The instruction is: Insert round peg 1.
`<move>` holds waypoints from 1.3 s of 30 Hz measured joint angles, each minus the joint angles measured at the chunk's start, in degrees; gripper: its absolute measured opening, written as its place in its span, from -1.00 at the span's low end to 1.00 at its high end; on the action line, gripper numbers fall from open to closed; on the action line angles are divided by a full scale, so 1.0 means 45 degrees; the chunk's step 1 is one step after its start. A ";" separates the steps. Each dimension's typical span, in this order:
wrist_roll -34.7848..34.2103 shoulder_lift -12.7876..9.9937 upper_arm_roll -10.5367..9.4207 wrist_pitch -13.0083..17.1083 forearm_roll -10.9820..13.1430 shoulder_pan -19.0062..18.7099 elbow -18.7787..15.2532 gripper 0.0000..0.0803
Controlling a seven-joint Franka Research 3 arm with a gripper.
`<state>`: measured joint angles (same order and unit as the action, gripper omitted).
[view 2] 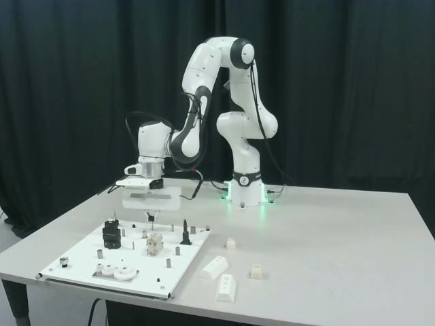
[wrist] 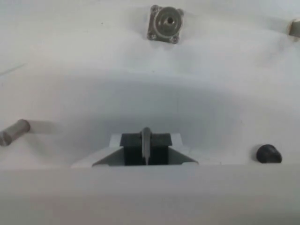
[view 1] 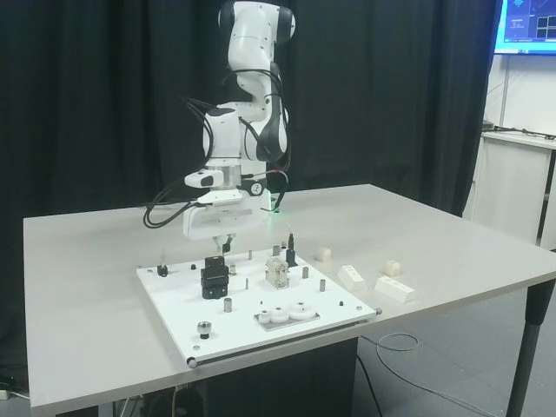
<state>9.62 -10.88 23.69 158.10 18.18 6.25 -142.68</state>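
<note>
One thin grey peg (wrist: 146, 145), upright | gripper (wrist: 146, 157) apparently pinching it | above white board (view 1: 261, 326)

In the wrist view, the gripper's (wrist: 146, 147) own body hid the low part of the white board (wrist: 93, 84), and a small grey part (wrist: 295, 28) was cut off at the edge. In both room views, the pegs on the board were too tiny to tell apart.

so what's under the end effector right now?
The end effector grips a thin grey round peg above the white assembly board. Its own body hides the board directly below.
</note>
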 joint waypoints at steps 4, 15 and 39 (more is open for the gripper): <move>0.0059 -0.0021 0.0004 0.0070 0.0000 0.0000 0.0002 -0.92; 0.0138 -0.0032 0.0025 0.0098 0.0000 0.0000 0.0003 -0.92; 0.0183 -0.0037 0.0084 0.0073 0.0000 0.0000 -0.0003 -0.92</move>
<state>10.44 -11.05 24.07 158.42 18.18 6.25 -142.69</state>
